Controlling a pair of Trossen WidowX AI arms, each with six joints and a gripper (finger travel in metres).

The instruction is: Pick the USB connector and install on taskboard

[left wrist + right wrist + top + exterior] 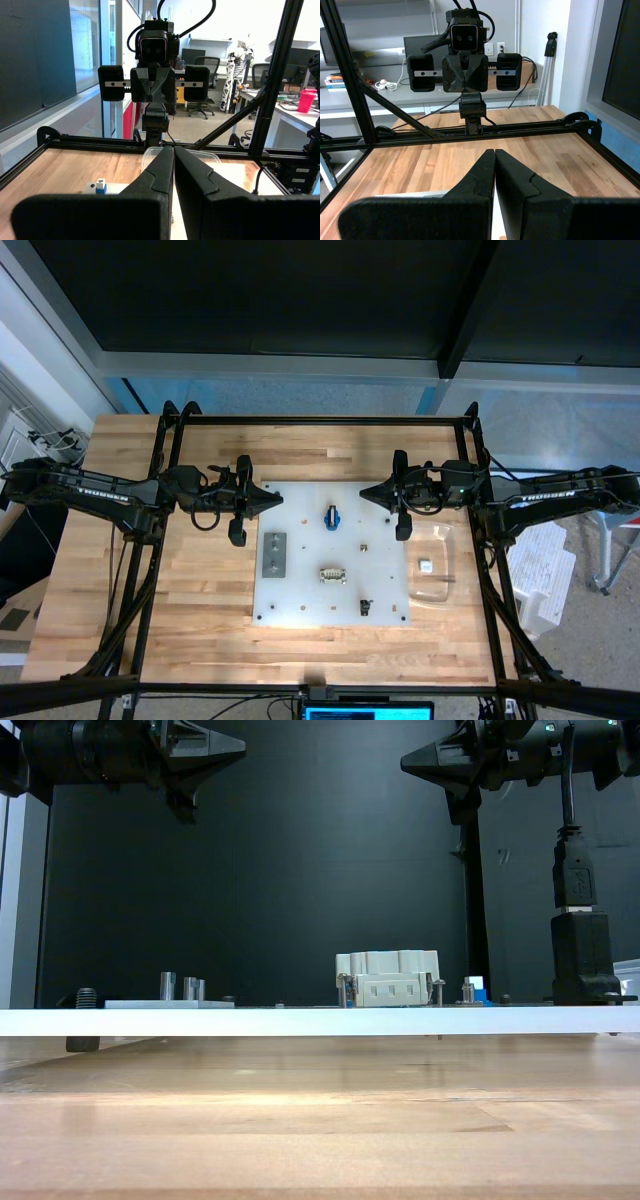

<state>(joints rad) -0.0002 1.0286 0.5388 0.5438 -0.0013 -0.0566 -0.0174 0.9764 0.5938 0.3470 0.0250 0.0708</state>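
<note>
My left claw (pixel 272 499) hangs high over the far left corner of the taskboard (pixel 300 595). Its two fingers (pixel 160 175) are pressed flat together with nothing between them. My right claw (pixel 368 492) faces it from the other side, over the board's far edge and right of centre. Its fingers (pixel 512 177) are likewise closed on each other and empty. In the low view both claws sit close to the upper edge, well above everything on the board.

Between the two tips, a little nearer the near edge, the blue part (pixel 332 517) stands on the plate. The grey metal block (pixel 273 553) lies nearer still, on the left claw's side, with the silver multi-pin socket (pixel 333 575) about mid-board.

The USB connector (pixel 574 870) is not in either claw. It stands upright on the small black socket (pixel 586 960) at the board's near right part, a pale metal band showing between plug and socket. That puts it well apart from both claws and far below them. It lies almost straight toward the near edge from my right claw's tip, and further off, diagonally across the board, from my left.

Just right of the board a clear tray (pixel 447 585) sits on the wooden counter (pixel 200 610) and holds a small white cube (pixel 426 565)
</note>
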